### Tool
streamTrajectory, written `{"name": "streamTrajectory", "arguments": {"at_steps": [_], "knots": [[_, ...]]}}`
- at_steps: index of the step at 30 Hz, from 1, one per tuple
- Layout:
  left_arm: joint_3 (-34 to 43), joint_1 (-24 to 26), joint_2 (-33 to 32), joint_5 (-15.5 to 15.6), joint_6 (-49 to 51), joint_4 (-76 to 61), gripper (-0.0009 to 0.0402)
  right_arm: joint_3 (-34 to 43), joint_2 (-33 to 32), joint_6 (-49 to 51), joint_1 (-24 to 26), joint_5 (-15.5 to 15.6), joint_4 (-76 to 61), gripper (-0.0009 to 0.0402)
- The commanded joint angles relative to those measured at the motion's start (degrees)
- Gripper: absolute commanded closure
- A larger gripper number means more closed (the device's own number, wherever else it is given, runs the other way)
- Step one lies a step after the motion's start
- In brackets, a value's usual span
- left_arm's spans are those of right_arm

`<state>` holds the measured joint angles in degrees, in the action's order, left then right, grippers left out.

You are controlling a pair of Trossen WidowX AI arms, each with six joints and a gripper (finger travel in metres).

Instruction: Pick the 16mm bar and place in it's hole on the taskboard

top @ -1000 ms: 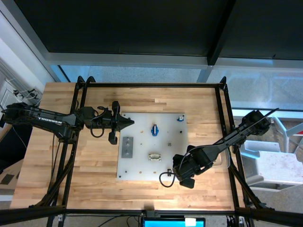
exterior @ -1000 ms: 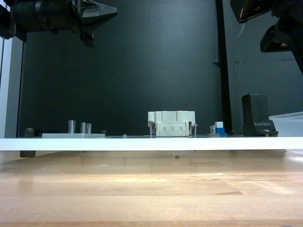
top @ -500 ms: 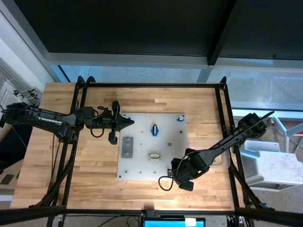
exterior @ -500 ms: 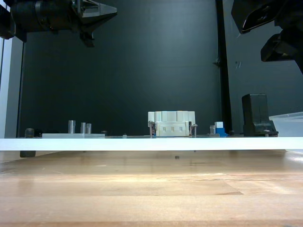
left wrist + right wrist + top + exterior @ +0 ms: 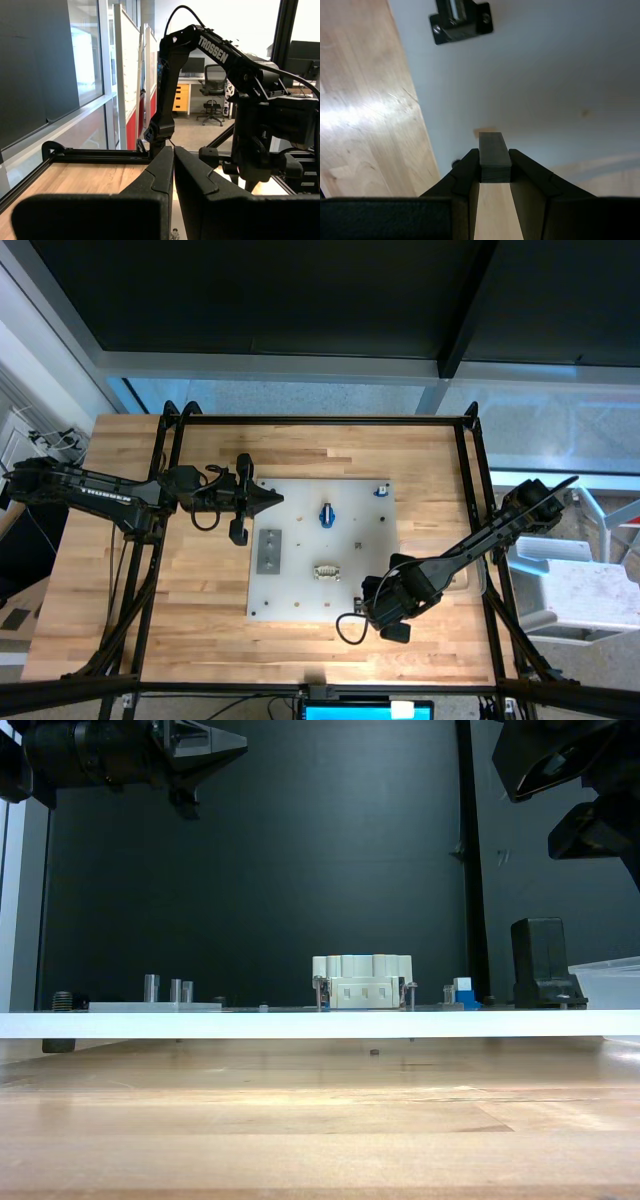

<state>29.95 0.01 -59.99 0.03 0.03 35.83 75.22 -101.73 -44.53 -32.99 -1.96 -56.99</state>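
Observation:
The 16mm bar is a dark grey square-ended bar, and my right gripper is shut on it. It hangs above the white taskboard, clear of any seat, close to the board's edge; a small tan opening shows just past its tip. From above, the right gripper is over the board's near right corner. My left gripper sits high at the far left edge of the taskboard, shut with nothing in it; its fingers press together.
On the board stand a grey block with pegs, a blue part, a beige connector and a black bracket. A clear bin lies at the right. Black frame rails border the wooden table.
The right gripper, still holding the bar, shifted a little left and toward the near edge over the first half second. Since then it has barely moved. The left arm is unchanged.

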Motion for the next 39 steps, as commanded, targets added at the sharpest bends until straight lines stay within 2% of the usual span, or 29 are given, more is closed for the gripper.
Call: {"name": "streamTrajectory", "arguments": {"at_steps": [1,33,39], "knots": [[0.00,0.00,0.00,-0.02,-0.02,0.00,0.0393,-0.24,-0.48,0.07,0.00,0.02,0.70,0.0393],[0.00,0.00,0.00,-0.02,0.00,0.00,0.0393,-0.52,-0.92,-0.09,0.00,0.09,1.03,0.0393],[0.00,-0.02,0.00,-0.02,-0.02,0.00,0.0393,-0.52,-0.92,-0.09,0.02,0.09,1.01,0.0379]]}}
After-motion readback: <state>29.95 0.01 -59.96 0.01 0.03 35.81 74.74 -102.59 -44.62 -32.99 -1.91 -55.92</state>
